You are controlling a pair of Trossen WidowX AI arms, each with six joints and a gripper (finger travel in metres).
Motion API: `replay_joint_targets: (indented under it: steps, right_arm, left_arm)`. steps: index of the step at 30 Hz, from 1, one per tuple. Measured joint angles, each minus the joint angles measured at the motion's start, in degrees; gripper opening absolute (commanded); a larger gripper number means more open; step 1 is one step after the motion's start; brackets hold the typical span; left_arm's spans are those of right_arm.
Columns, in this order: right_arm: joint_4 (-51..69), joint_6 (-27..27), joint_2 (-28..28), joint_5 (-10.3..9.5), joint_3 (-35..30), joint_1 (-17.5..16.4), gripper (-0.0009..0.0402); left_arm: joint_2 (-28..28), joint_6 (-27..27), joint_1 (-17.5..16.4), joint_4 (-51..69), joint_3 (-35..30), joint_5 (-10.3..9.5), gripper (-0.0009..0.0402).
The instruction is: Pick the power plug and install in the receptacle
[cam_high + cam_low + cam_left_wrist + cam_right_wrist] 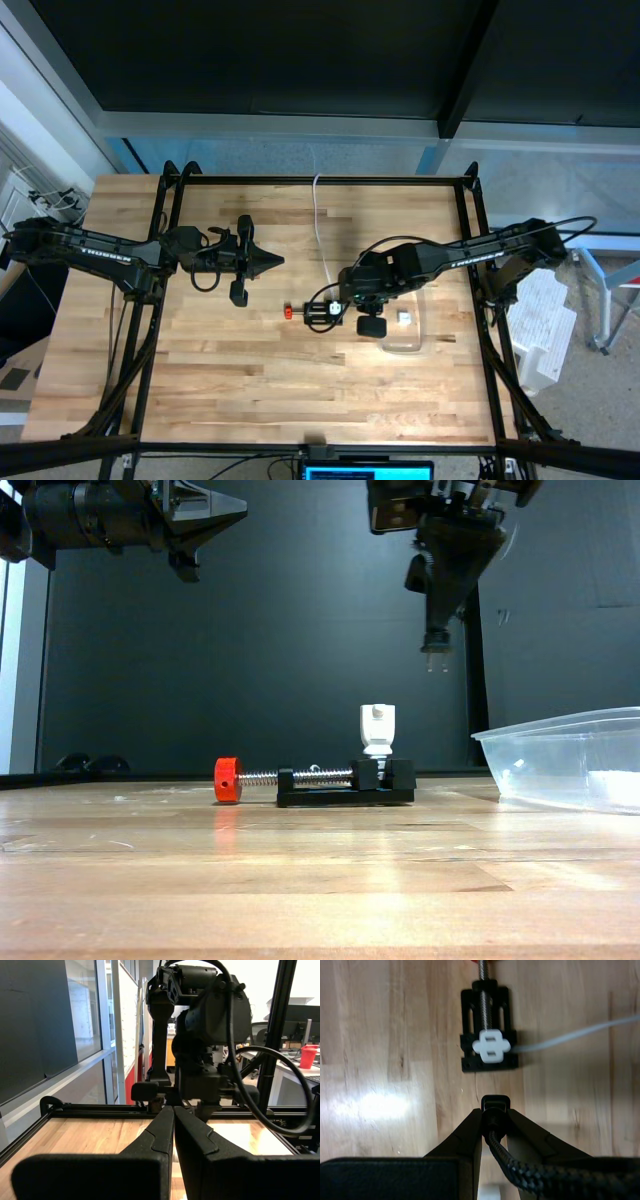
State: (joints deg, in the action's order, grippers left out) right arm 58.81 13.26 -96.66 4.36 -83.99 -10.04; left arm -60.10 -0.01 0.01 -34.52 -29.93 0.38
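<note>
Two aloft, left pincer (276, 261) clenched, right pincer (437, 626) grasping power plug (434, 642); low view: prongs (434, 663) above receptacle (377, 728)

A robotics lab: a butcher-block wooden table (250, 390) in a black frame, the left gripper (238, 517) upper left and the right gripper (436, 635) upper right of centre above it, with glass partitions (82, 1010) and an office desk (295, 1062) beyond.

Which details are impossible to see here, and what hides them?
Right wrist view: the power plug, held by the shut right gripper above the table, hides its own prongs; the edge cuts off the orange-red knob.
Low view: the receptacle faces upward, hiding its slots.
High view: the right arm covers the plug.
Left wrist view: the shut left gripper, parked high at the left, covers much of the table.
</note>
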Motion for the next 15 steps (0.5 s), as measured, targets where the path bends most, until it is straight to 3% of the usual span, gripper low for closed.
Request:
replay_joint_targets:
  steps: [15]
  right_arm:
    - [-1.6,-1.8,-5.0,-0.02,-3.4,1.0,0.0000]
  left_arm:
    - [0.0,0.0,0.0,0.0,0.0,-0.02,0.0000]
